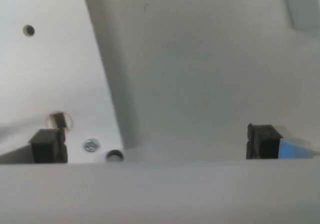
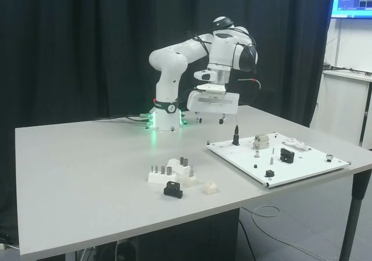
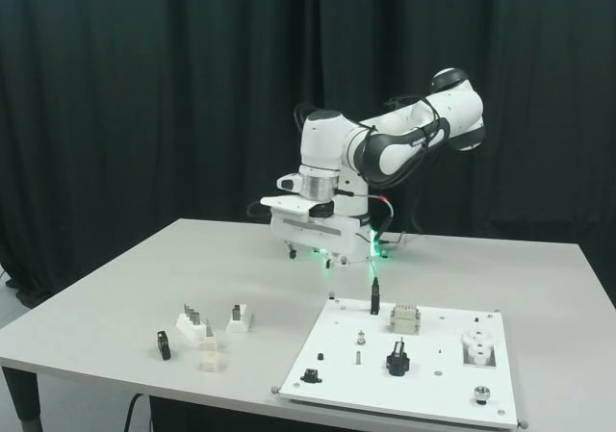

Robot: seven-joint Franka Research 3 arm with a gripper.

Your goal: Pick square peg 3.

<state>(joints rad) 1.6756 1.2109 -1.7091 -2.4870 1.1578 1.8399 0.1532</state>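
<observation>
end effector (image 2: 211, 119): fingers spread, empty, high above worktop (image 2: 87, 156) | risk: white peg holders (image 2: 171, 172) well apart, several similar pegs, wrong one may be grasped

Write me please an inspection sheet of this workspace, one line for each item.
Surface: grey table, carrying a white board near the arm.
Job's things: pegs standing in small white holders, away from the gripper; which one is square peg 3 cannot be told.
Clutter: a small black part beside the holders; fixtures on the board.
Grippers: gripper open, holding nothing, raised above the table.
Cables: one cable hanging under the table edge.
Surroundings: black curtain behind; green light at the arm's base.
</observation>
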